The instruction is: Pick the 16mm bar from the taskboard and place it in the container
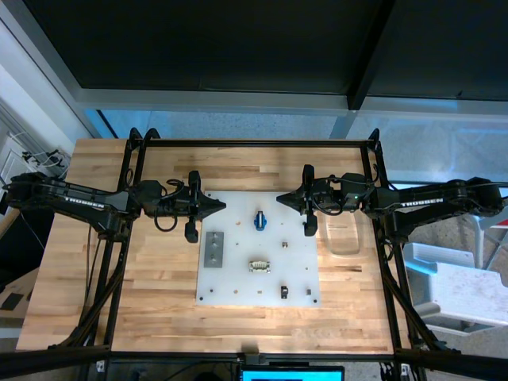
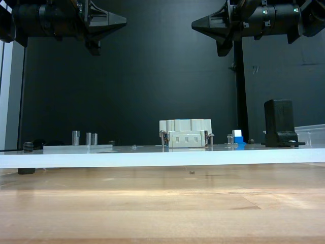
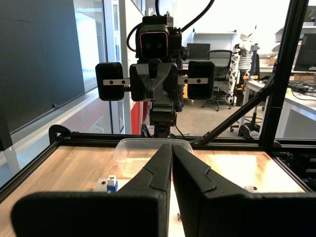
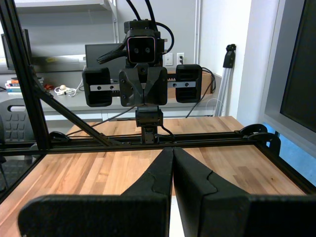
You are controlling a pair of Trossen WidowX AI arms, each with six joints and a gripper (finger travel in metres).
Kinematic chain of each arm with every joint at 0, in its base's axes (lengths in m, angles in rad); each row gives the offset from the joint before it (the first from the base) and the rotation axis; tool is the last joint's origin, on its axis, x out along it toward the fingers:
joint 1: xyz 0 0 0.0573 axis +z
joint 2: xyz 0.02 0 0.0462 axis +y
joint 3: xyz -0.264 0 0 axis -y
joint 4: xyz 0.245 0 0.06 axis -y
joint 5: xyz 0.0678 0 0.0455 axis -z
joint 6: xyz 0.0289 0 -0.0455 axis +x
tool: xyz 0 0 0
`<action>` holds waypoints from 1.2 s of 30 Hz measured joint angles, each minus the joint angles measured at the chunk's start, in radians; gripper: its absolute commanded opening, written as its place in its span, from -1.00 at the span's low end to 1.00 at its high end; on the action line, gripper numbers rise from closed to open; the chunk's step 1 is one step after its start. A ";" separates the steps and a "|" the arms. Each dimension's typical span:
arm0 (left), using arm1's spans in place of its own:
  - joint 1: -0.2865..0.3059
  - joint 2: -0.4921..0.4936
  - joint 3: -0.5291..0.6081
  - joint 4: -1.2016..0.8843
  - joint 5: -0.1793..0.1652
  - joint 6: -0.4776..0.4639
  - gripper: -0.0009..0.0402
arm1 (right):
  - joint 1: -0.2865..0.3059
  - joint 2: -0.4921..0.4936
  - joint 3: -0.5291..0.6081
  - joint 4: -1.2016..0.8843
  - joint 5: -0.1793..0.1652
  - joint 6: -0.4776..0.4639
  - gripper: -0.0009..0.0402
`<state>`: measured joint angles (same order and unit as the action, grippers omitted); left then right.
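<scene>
- High view: the taskboard [image 1: 238,278] lies mid-tabletop [image 1: 143,302]. The 16mm bar [image 1: 307,292] sits by the board's near right corner, just beside the small black part [image 1: 284,290] (from up here the bar is only a grey speck). The container [image 1: 343,235] rests on the tabletop just off the board's right edge, towards its far corner. The left gripper [image 1: 223,204] hangs over the board's far left corner and the right gripper [image 1: 278,198] over its far edge, tips facing each other and apart.
- Low view: both grippers are high above the board. The black part stands tall at the board's right side, and the bar cannot be made out.
- Left wrist view: the left gripper's fingers [image 3: 160,163] are pressed together on nothing. The container shows beyond the tips, with the blue fitting [image 3: 112,184] on the board.
- Right wrist view: the right gripper's fingers [image 4: 160,165] are likewise closed together and empty (bare wood lies beyond them).
</scene>
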<state>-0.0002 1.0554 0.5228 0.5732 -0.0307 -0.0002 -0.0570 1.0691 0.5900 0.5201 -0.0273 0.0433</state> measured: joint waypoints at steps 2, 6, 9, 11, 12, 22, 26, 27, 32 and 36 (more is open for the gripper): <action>0.000 0.000 0.000 0.000 0.000 0.000 -0.96 | 0.000 0.000 0.000 0.000 0.000 0.000 -0.96; 0.000 0.000 0.000 0.000 0.000 0.000 -0.96 | 0.000 0.000 0.000 0.000 0.000 0.000 -0.96; 0.000 0.000 0.000 0.000 0.000 0.000 -0.96 | 0.000 0.000 0.000 0.000 0.000 0.000 -0.96; 0.000 0.000 0.000 0.000 0.000 0.000 -0.96 | 0.000 0.000 0.000 0.000 0.000 0.000 -0.96; 0.000 0.000 0.000 0.000 0.000 0.000 -0.96 | 0.000 0.000 0.000 0.000 0.000 0.000 -0.96; 0.000 0.000 0.000 0.000 0.000 0.000 -0.96 | 0.000 0.000 0.000 0.000 0.000 0.000 -0.96; 0.000 0.000 0.000 0.000 0.000 0.000 -0.96 | 0.000 0.000 0.000 0.000 0.000 0.000 -0.96; 0.000 0.000 0.000 0.000 0.000 0.000 -0.96 | 0.000 0.000 0.000 0.000 0.000 0.000 -0.96; 0.000 0.000 0.000 0.000 0.000 0.000 -0.96 | 0.000 0.000 0.000 0.000 0.000 0.007 -0.96; 0.000 0.000 0.000 0.000 0.000 0.000 -0.96 | 0.000 0.000 0.025 -0.067 0.008 0.018 -0.96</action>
<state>-0.0002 1.0554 0.5228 0.5732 -0.0303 -0.0002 -0.0566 1.0687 0.6147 0.4534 -0.0196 0.0616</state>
